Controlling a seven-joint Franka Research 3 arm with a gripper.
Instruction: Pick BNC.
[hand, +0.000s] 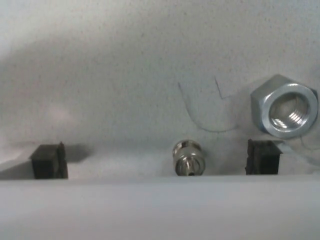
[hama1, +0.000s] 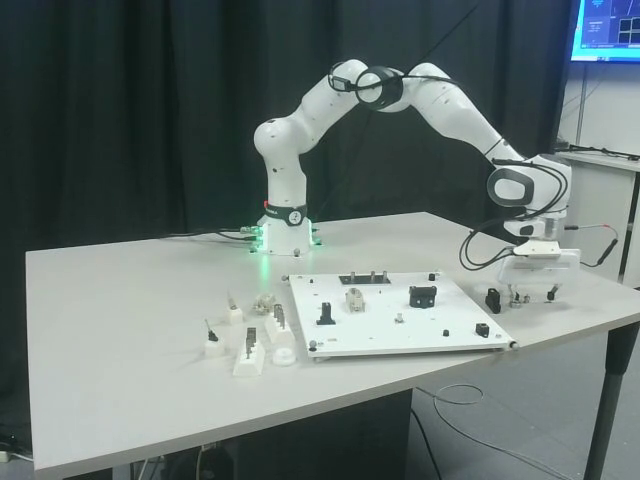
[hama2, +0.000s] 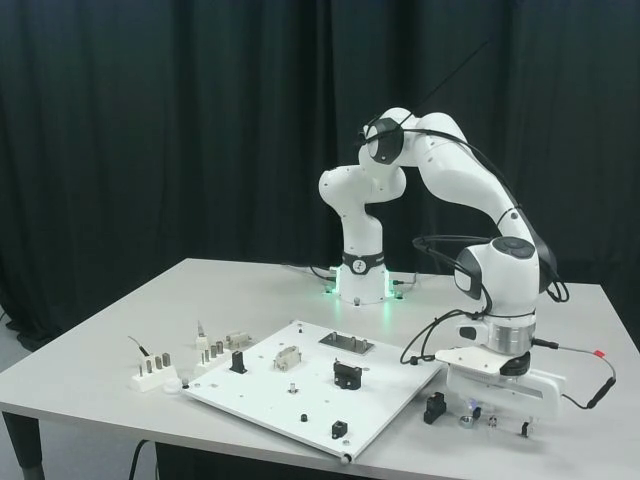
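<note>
- Worktop (hama1: 120, 330), grey; left part carries small white holders (hama1: 252, 352) with upright pins and parts.
- White board (hama1: 395, 318) lies flat mid-worktop, with small black brackets (hama1: 423, 296) and metal fittings mounted on it.
- Arm (hama1: 420, 95), white, bolted at the back of the worktop; green light at its base (hama1: 283, 236). It arches over and comes down just past the board's right edge.
- Gripper (hama1: 521, 293) hangs low over the worktop, wrist pointing down, near the front right corner.
- Fingers (hand: 49, 161), black, spread wide apart, tips close to the worktop surface; nothing pinched between them.
- BNC (hand: 188, 157), a small metal connector, lies on the worktop between the two fingers, nearer one of them, touching neither.
- Nut (hand: 284, 106), large, hexagonal, grey metal with threaded bore, rests flat on the worktop near the BNC, outside the finger gap.
- Black block (hama2: 435, 408) stands on the worktop between board edge and gripper.
- Cable (hama1: 590, 235) trails from the wrist toward the right edge.
</note>
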